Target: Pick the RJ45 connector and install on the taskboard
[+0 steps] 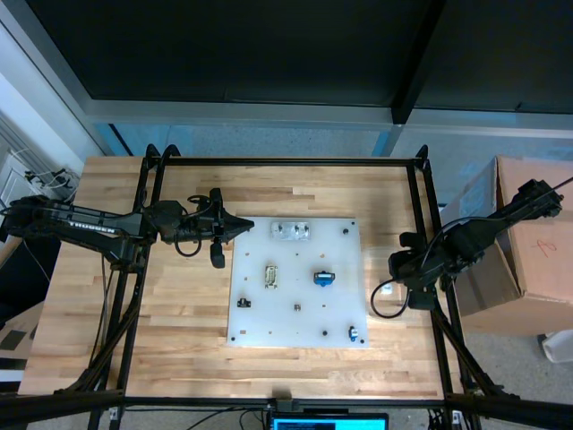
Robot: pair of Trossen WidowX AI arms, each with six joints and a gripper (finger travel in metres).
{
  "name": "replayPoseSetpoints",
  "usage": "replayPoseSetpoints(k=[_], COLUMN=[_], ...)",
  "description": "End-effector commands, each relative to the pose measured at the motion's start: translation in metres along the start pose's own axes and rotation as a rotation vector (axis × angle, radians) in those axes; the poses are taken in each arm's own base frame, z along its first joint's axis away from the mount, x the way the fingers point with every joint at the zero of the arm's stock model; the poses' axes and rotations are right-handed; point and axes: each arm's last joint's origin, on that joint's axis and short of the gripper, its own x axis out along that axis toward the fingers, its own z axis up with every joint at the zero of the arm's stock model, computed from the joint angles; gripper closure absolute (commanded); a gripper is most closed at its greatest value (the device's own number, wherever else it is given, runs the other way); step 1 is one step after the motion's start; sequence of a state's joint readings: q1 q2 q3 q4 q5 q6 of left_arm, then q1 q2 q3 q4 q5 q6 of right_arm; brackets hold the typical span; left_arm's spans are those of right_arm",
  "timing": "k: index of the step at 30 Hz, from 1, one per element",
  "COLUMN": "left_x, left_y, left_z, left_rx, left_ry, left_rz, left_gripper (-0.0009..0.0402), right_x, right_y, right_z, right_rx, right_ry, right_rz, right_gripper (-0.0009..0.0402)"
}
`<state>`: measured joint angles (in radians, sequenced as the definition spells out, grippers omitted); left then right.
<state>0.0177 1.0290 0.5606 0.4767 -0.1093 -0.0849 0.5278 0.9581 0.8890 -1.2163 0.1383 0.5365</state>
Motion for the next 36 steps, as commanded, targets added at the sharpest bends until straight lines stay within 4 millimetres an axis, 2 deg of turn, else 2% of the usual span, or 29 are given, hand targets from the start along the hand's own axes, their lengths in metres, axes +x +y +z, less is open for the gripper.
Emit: replayPoseSetpoints(k=[1, 9, 17, 25, 32, 36], left_x=[0.000, 0.000, 0.000, 0.000, 0.000, 0.000], left_y=[0.000, 0.000, 0.000, 0.000, 0.000, 0.000], left_z=[0.000, 0.000, 0.000, 0.000, 0.000, 0.000], left_rx=[0.000, 0.000, 0.000, 0.000, 0.000, 0.000], left_ry=[0.000, 0.000, 0.000, 0.000, 0.000, 0.000], left_rz=[0.000, 0.000, 0.000, 0.000, 0.000, 0.000], left_gripper=[0.0393, 0.0393, 0.0393, 0.0393, 0.0393, 0.0393], right_x=[0.007, 0.027, 0.031, 0.034, 0.042, 0.045], right_y=[0.005, 0.025, 0.056, 0.088, 0.108, 0.115], right_z=[0.006, 0.033, 0.066, 0.088, 0.102, 0.103], right_rx=[0.000, 0.031, -0.015, -0.056, -0.066, -0.063], right_ry=[0.005, 0.001, 0.007, 0.014, 0.017, 0.003], right_rz=[-0.001, 0.031, 0.009, 0.021, 0.023, 0.036], right_gripper=[0.0393, 0.0393, 0.0393, 0.0393, 0.0393, 0.0393])
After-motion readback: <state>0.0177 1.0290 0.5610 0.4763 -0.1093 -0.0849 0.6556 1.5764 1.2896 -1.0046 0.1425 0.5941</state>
